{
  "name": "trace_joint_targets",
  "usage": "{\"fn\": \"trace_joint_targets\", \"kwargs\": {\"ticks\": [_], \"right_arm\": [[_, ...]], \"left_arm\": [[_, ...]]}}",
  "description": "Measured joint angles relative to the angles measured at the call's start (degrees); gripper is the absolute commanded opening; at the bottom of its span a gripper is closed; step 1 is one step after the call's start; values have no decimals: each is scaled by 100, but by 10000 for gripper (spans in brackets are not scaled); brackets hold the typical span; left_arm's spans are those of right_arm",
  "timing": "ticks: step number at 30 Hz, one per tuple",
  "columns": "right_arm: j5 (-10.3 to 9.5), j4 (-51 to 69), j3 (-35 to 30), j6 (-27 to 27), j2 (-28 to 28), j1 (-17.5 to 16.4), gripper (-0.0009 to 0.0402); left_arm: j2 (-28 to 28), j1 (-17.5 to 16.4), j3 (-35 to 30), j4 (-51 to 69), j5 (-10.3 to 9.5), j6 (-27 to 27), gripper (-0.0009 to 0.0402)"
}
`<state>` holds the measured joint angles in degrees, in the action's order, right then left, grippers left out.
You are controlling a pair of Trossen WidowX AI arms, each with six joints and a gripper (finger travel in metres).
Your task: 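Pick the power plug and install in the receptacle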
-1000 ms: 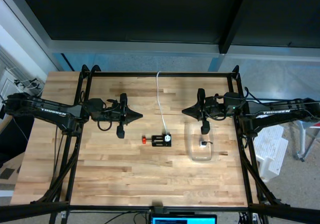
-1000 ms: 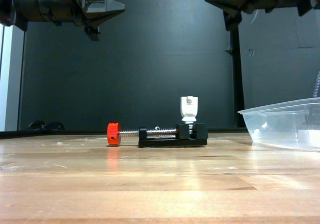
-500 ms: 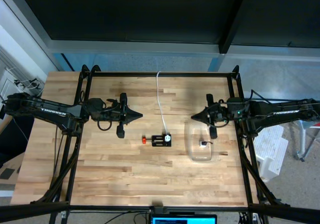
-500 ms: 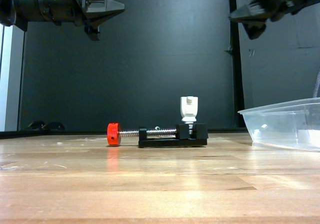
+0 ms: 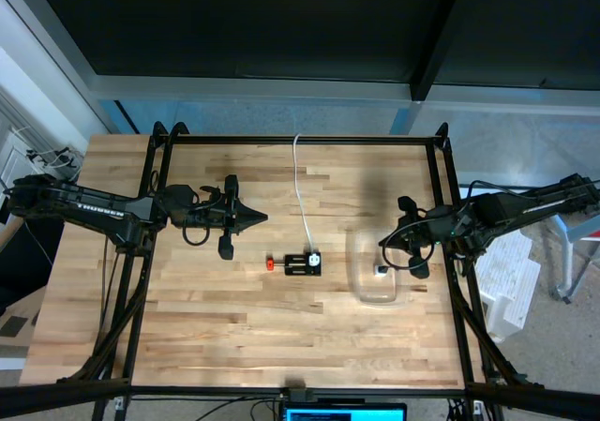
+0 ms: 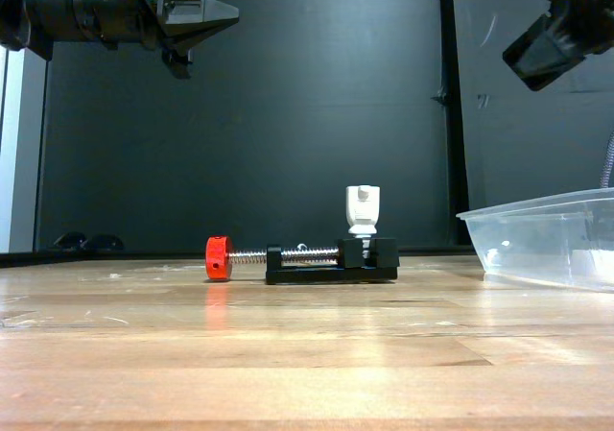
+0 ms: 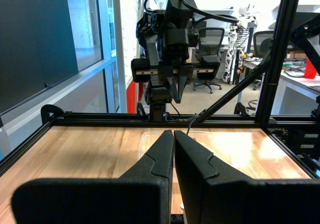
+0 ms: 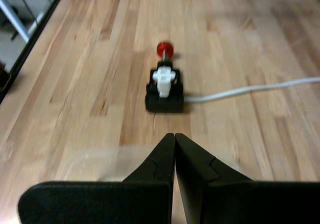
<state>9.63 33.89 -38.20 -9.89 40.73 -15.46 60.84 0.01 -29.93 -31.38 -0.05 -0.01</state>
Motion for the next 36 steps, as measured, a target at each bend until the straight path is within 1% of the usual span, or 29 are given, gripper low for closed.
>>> {"fn": "trace_joint_targets", "kwargs": {"ticks": [7,10,13,16,19,24,28,32,36], "right_arm": [[15,778,-103,-221,-61,-332,0],[175,855,-103,-315,-61,-560,0],[396,922,-103,-409,-92,-785,0],[575,966,-103,-564,-136,-914,0],[577,1086,-103,-774,-125,-944,0],[566,1781,-103,-1231,-125,-1045,0],[551,1930,-103,-1453,-103,-1294,0],[551,1947,-90,-1602,79,-1558,0],[575,1947,-63,-1679,380,-1661,1]], "left_arm": [[0,0,0,0,0,2,0],[0,0,-2,0,0,0,0],[0,0,0,0,0,0,0],[0,0,0,2,0,0,0],[0,0,0,0,0,0,0],[0,0,0,2,0,0,0],[0,0,0,2,0,2,0],[2,0,0,0,0,0,0],[2,0,0,0,0,0,0]]}}
